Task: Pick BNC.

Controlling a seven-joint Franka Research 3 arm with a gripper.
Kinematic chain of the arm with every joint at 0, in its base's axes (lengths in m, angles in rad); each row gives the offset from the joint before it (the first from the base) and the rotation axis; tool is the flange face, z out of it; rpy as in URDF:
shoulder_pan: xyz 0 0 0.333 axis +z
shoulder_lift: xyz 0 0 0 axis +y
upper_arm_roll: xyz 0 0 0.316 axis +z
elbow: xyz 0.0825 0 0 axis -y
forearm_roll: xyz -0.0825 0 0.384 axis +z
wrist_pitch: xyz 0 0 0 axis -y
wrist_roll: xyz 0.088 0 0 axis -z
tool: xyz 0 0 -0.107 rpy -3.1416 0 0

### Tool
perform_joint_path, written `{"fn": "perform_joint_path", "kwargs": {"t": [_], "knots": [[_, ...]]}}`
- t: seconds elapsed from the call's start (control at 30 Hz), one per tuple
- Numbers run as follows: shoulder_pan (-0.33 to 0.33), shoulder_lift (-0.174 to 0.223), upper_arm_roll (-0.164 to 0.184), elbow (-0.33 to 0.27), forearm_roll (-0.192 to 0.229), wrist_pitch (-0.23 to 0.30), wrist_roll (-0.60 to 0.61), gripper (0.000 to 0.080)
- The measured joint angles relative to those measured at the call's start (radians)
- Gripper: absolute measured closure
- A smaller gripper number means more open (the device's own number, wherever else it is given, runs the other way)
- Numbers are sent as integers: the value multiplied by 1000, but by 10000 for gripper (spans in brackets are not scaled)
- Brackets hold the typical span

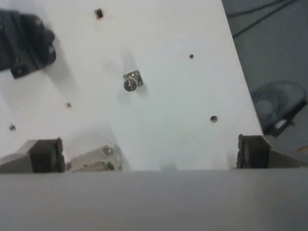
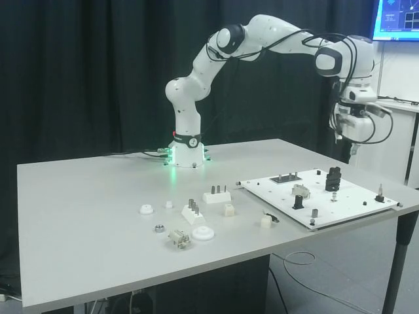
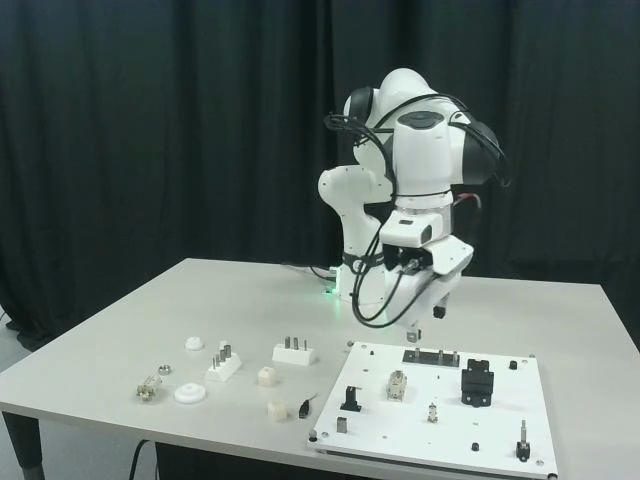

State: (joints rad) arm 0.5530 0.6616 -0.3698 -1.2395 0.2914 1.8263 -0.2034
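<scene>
Nearest the wrist camera sits the end effector, its two blocky fingertips spread wide with nothing between them. Beyond them lies one flat white board with small drilled holes. On it stands the BNC, a single metal connector with a square flange and a round barrel, upright, alone near the board's middle and well below the fingers. One black blocky fixture stands at the board's edge.

From the second room view, the board rests on the grey surface, and the end effector hangs high above the board's far edge. The BNC stands between a black bracket and the black fixture. Beside the board, loose white parts lie scattered: two toothed discs, two small cubes and two pin blocks.
</scene>
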Motion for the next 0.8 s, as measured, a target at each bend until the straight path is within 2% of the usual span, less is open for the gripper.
{"fn": "perform_joint_path", "kwargs": {"t": [0.6, 0.8], "knots": [[-4, 6, 0, 0, 15, 33, 341, 3], [-5, 11, 0, 0, 15, 52, 508, 3]]}}
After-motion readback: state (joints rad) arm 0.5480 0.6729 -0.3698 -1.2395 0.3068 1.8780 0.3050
